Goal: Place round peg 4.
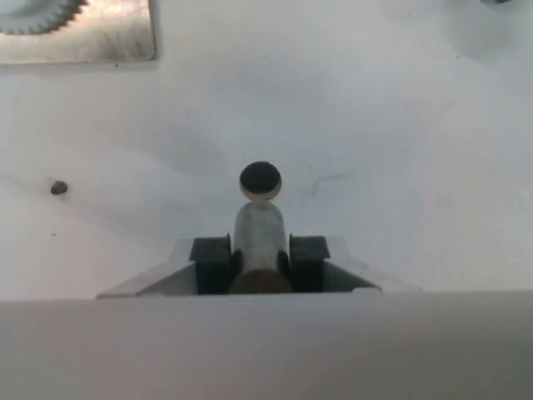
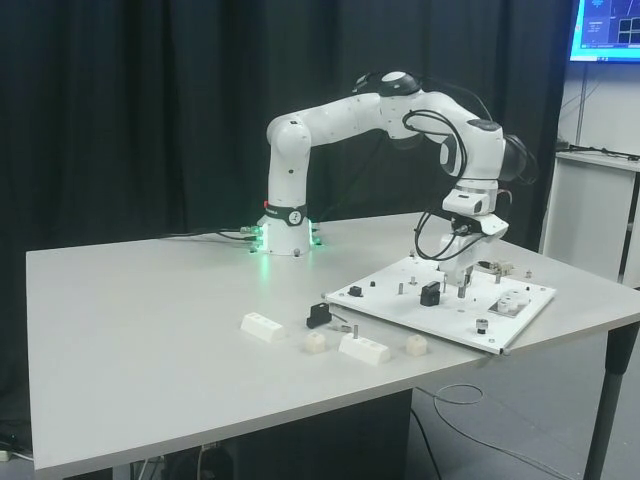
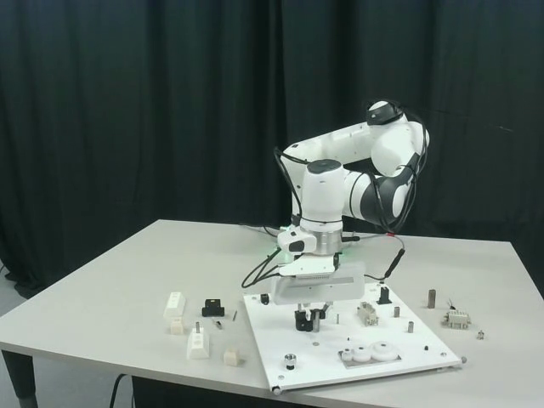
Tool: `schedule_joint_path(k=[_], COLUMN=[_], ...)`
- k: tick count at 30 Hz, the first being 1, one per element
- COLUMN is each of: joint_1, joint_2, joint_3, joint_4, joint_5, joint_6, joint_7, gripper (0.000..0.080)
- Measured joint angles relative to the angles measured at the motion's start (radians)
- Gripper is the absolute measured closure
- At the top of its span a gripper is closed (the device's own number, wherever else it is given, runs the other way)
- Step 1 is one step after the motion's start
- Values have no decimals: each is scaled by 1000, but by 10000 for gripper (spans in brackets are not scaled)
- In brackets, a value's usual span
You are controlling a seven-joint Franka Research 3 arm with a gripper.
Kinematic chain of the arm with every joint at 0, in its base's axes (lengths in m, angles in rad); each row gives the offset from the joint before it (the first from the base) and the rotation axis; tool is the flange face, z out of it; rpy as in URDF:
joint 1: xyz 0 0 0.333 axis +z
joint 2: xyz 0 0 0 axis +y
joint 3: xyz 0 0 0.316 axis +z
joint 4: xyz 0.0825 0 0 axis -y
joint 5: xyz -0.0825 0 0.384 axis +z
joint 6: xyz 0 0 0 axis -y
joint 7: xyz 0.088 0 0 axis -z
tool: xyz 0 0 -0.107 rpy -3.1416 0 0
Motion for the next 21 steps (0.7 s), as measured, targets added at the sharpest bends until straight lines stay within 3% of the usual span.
schedule_joint_path(k=[14,21], joint_1=[0,0], joint_2=[0,0], joint_3=[0,0], joint_4=[0,0], joint_5=[0,-1], joint_6=[10,39], joint_7=[-1,-10], gripper=[658,658])
